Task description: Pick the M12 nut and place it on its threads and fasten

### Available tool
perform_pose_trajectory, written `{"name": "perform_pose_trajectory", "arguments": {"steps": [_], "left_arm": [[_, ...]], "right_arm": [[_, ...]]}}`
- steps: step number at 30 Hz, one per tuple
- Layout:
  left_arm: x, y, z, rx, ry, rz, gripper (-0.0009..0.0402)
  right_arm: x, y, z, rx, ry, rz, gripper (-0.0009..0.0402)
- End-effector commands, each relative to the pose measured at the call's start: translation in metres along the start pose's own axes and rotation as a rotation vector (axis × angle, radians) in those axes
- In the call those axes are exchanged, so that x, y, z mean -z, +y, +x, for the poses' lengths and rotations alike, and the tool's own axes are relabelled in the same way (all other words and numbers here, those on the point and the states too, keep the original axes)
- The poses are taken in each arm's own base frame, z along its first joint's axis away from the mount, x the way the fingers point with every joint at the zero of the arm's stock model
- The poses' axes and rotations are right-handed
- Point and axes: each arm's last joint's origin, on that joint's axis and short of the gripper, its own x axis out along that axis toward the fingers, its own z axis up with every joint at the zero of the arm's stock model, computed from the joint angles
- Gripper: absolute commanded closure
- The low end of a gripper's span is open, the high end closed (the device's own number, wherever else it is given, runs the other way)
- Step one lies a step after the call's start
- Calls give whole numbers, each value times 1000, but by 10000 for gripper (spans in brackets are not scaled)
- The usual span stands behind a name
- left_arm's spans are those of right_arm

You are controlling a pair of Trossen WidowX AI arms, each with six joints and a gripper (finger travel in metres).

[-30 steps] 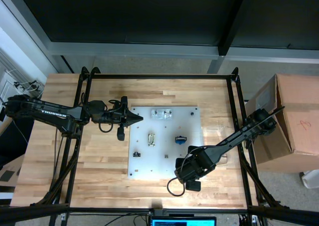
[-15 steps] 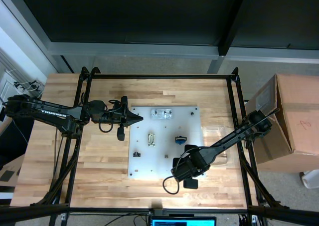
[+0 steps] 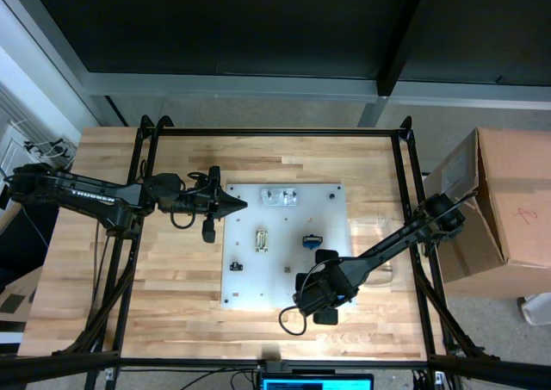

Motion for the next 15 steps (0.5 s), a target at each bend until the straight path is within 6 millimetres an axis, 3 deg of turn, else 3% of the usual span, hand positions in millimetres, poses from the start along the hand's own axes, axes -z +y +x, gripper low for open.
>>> {"name": "perform_pose_trajectory", "arguments": {"steps": [1, 9, 15], "left_arm": [[0, 0, 0, 0, 0, 0, 393], [0, 0, 0, 0, 0, 0, 393], [0, 0, 0, 0, 0, 0, 393]], "right_arm": [[-1, 1, 1, -9, -15, -6, 394], [2, 1, 5, -20, 6, -6, 394], [3, 7, 3, -224, 88, -89, 394]]}}
